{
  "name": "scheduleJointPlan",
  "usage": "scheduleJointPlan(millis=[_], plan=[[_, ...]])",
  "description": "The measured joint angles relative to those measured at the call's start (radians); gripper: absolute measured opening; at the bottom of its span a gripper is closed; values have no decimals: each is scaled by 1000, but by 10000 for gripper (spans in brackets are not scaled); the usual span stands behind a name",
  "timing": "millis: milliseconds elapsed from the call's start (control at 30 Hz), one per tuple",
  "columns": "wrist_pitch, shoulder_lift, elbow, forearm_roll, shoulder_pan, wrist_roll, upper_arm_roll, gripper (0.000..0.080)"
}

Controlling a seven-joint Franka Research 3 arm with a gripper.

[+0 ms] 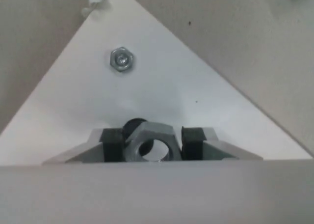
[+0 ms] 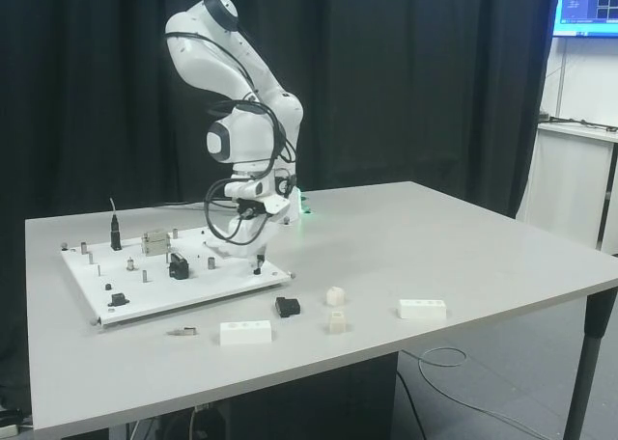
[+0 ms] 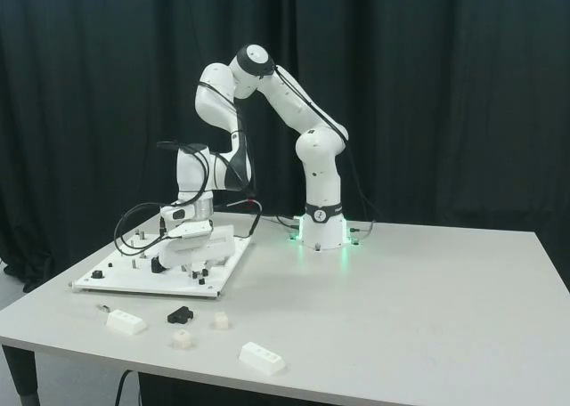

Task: Remove bolt 4.

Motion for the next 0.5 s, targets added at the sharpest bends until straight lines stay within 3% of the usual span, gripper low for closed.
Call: scheduleJointPlan(millis=[500], plan=[[-8,0,21,33,15,-56,0,242]])
